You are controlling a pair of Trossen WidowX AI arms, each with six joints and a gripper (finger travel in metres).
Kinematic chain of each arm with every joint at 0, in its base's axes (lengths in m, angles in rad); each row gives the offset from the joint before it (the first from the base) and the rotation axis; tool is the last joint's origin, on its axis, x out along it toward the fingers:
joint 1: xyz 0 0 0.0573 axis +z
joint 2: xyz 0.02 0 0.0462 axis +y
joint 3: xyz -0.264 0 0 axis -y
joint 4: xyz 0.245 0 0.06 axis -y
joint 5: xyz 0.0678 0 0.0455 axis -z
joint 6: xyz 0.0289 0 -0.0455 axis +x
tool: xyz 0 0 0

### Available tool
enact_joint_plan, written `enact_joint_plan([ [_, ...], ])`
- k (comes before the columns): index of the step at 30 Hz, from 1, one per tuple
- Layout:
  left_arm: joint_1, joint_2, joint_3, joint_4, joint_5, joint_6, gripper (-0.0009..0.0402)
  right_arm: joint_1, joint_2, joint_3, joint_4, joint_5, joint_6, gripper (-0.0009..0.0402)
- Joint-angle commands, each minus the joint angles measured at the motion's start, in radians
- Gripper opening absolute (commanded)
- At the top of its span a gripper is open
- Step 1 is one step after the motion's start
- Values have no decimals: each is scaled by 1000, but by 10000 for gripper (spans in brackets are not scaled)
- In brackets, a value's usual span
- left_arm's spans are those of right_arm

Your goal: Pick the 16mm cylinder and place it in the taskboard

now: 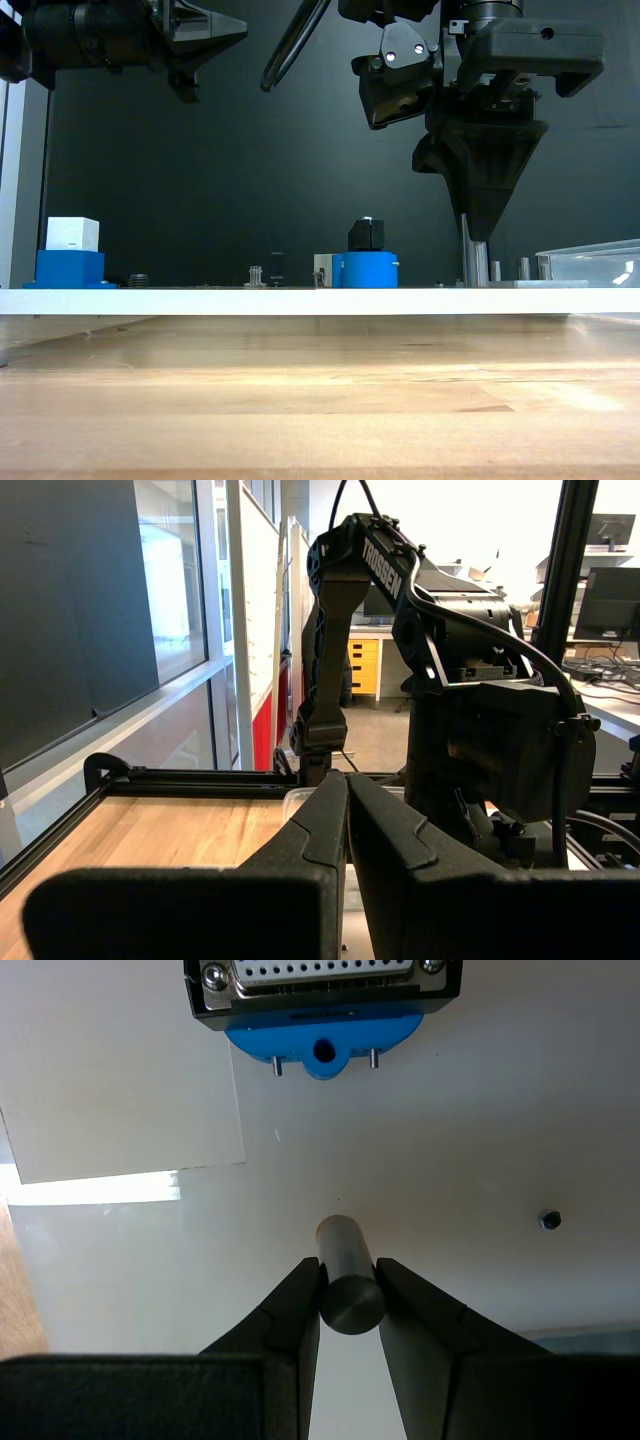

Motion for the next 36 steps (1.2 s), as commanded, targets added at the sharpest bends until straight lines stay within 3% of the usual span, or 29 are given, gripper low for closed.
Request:
enact_joint_plan([
  [1,0,0,0,0,0,0,0,0,2,-3,3,-14,1,43],
  [17,0,0,0,0,0,0,0,0,2,-16,25,-12,0,43],
  [21,0,0,0,0,0,0,0,0,2,-16,25,8,1,43],
  [36,0,0,0,0,0,0,0,-2,2,-32,31,13,1,43],
])
